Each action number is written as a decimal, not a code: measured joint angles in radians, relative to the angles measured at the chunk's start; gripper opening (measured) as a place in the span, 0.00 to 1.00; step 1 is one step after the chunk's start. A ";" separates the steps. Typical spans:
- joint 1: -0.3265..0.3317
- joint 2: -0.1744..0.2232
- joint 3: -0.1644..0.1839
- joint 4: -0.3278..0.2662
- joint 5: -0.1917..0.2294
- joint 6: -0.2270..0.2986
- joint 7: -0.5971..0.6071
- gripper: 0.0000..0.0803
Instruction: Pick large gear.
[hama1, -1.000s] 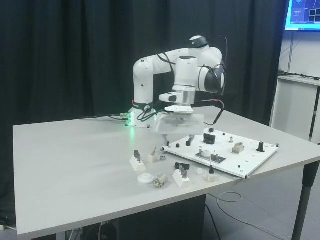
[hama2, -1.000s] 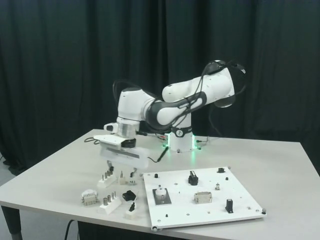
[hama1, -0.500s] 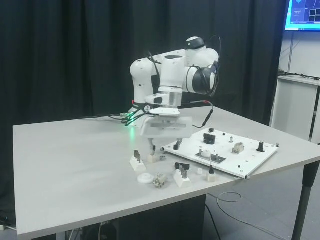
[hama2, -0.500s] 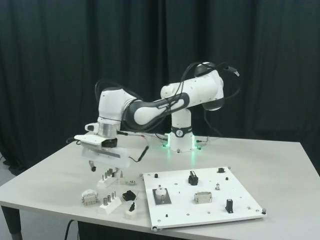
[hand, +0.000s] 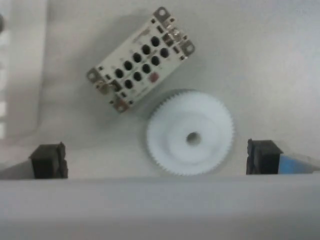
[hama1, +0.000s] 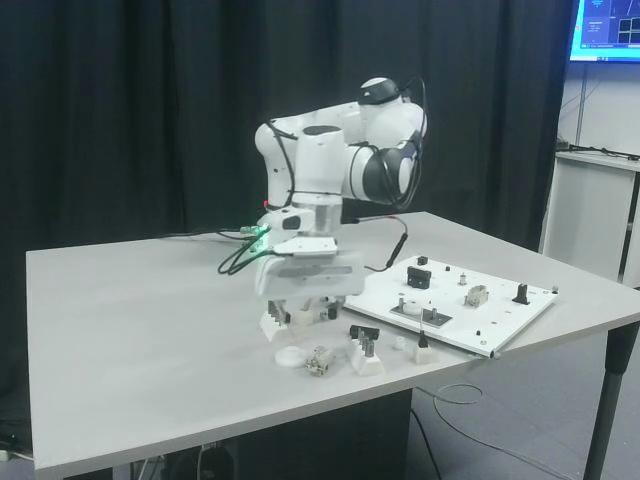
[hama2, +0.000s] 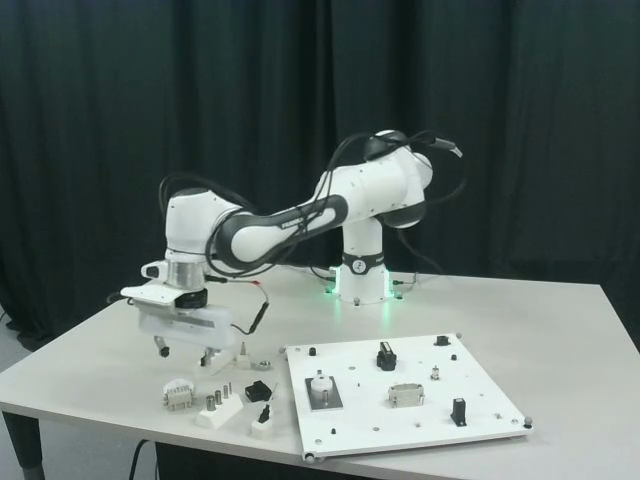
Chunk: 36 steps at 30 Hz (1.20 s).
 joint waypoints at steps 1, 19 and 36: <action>-0.010 0.001 0.004 0.007 0.000 -0.002 -0.011 1.00; -0.123 0.005 0.071 0.077 -0.002 -0.002 -0.139 1.00; -0.171 0.006 0.128 0.106 -0.015 0.009 -0.172 1.00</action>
